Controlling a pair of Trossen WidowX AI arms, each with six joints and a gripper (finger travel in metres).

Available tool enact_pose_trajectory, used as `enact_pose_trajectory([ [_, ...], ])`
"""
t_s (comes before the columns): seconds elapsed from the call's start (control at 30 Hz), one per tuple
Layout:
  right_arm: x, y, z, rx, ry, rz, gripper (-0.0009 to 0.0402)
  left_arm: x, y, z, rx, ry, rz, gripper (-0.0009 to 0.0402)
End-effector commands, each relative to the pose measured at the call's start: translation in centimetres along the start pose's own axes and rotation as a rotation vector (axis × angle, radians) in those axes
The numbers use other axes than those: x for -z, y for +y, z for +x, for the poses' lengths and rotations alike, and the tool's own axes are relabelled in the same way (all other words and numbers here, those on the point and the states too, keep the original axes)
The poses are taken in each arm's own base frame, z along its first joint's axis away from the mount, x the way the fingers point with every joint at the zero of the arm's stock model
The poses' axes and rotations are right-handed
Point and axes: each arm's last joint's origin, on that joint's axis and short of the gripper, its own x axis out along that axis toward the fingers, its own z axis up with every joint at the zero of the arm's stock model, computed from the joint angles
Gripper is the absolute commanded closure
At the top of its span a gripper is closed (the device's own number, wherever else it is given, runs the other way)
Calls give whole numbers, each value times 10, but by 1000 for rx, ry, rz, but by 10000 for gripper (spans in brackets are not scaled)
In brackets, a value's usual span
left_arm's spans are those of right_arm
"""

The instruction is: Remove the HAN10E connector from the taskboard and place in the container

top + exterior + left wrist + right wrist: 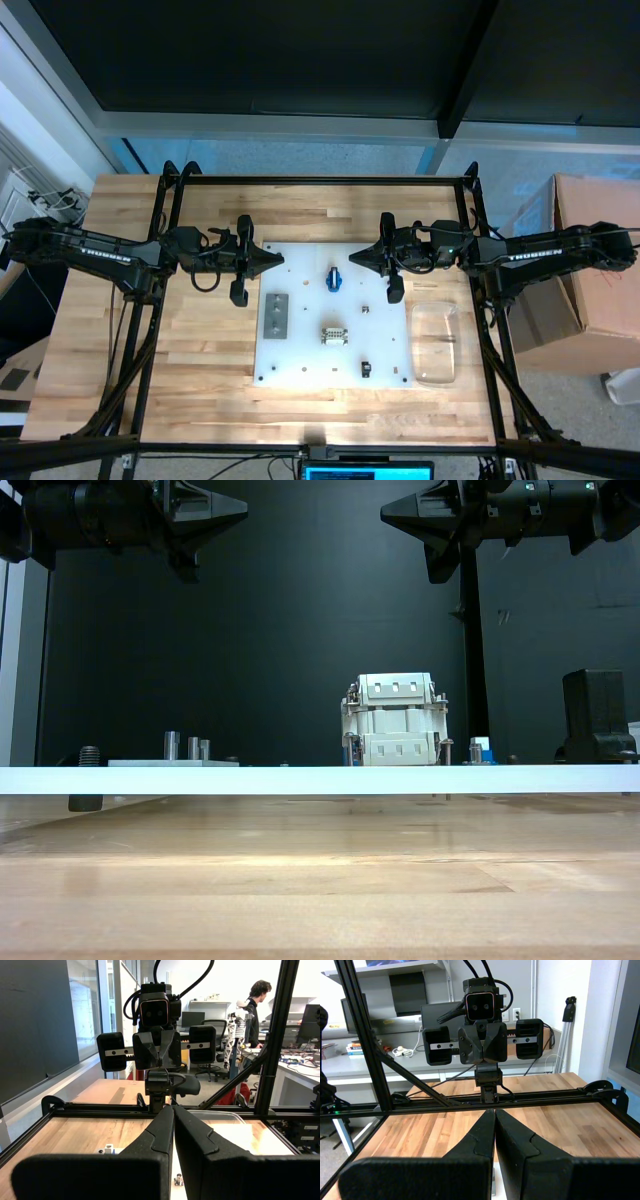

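So, the HAN10E connector (335, 335) sits upright in its seat on the white taskboard (300, 370), a touch toward 6 o'clock from the board's middle. The left gripper (278, 258) hovers up high at the connector's 11 o'clock, fingers (157, 1135) pressed together and empty. The right gripper (354, 257) hangs around 12 o'clock, fingers (482, 1135) closed too, holding nothing. The clear container (436, 343) rests on the counter (150, 350) at the connector's 3 o'clock.
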Motion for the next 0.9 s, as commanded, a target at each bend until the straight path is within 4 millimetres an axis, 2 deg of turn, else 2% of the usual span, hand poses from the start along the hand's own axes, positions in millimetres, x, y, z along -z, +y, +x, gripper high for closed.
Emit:
enact_pose_trajectory([
  [0.03,0,0,0,0,0,0,393,0,0,0,0,0,0,393],
  [0.67,-1,0,1,0,-19,2,393,0,0,0,0,0,0,393],
  [0.73,-2,0,2,2,8,19,393,0,0,0,0,0,0,393],
  [0.9,-9,10,8,32,211,37,393,0,0,0,-1,0,0,393],
])
